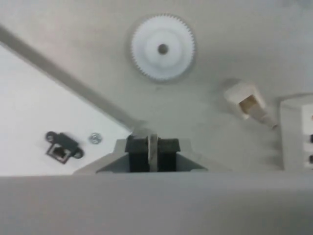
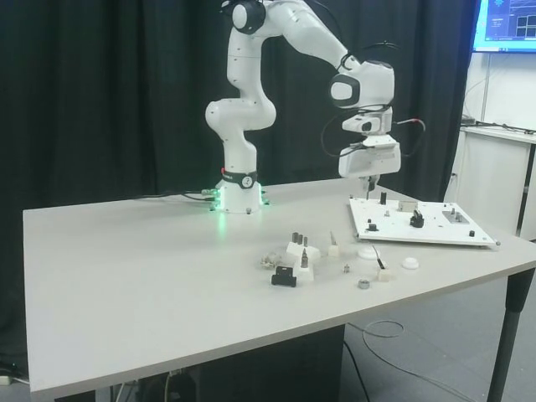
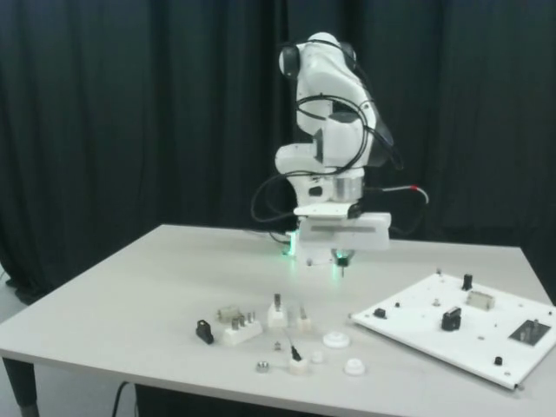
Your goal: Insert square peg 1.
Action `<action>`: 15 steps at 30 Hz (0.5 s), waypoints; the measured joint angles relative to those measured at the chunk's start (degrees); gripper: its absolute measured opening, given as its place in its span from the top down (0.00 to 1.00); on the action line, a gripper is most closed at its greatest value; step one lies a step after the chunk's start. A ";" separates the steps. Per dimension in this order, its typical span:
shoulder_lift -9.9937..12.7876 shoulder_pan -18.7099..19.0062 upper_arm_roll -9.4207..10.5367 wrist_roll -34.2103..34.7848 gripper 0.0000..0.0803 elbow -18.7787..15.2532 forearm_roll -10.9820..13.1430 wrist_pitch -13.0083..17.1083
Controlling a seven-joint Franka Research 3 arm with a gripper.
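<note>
My gripper (image 1: 152, 155) is shut on a thin grey square peg (image 1: 152, 152), held upright between the black fingers (image 1: 137, 154). In the first room view the gripper (image 2: 368, 186) hangs above the near-left corner of the white board (image 2: 435, 233), with the peg (image 2: 369, 194) pointing down. The second room view shows the gripper (image 3: 341, 261) over the table just beyond the board (image 3: 434, 334). In the wrist view the board's edge (image 1: 73, 83) runs diagonally beside the fingers. The peg's lower end is hidden there.
A white gear (image 1: 163, 47) and a white connector (image 1: 247, 100) lie on the table below. On the board sit a black fitting (image 1: 63, 147) and a small nut (image 1: 95, 138). A white holder with pegs (image 2: 300, 251) and a black part (image 2: 283, 276) stand mid-table.
</note>
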 joint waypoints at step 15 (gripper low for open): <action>-1.15 0.01 3.56 12.58 0.96 2.84 1.70 -5.13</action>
